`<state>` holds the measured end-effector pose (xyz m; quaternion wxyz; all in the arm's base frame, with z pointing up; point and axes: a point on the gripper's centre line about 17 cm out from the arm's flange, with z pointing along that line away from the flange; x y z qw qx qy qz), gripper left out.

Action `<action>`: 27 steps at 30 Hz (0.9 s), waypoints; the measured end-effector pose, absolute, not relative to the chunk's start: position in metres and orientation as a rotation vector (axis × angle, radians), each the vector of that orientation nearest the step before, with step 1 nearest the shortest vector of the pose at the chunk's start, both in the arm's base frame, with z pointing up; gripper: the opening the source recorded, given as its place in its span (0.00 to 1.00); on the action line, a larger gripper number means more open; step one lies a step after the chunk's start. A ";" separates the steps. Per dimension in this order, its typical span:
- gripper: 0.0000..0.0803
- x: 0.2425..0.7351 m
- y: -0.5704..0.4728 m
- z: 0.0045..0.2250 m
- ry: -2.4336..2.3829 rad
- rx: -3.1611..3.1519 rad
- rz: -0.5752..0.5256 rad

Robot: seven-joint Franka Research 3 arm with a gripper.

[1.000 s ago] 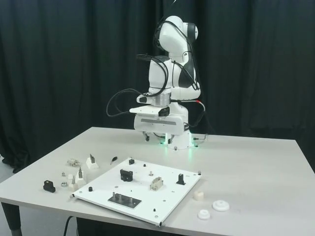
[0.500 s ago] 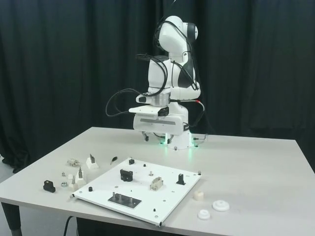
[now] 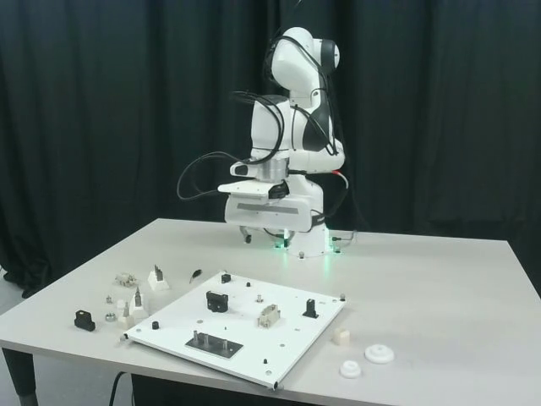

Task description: Pick round peg 3.

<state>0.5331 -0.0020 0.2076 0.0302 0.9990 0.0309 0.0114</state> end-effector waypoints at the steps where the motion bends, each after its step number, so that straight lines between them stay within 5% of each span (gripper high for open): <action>1: 1.00 0.534 -0.003 0.208 0.097 3.079 0.038; 27: 1.00 0.548 -0.042 0.214 0.251 3.060 0.108</action>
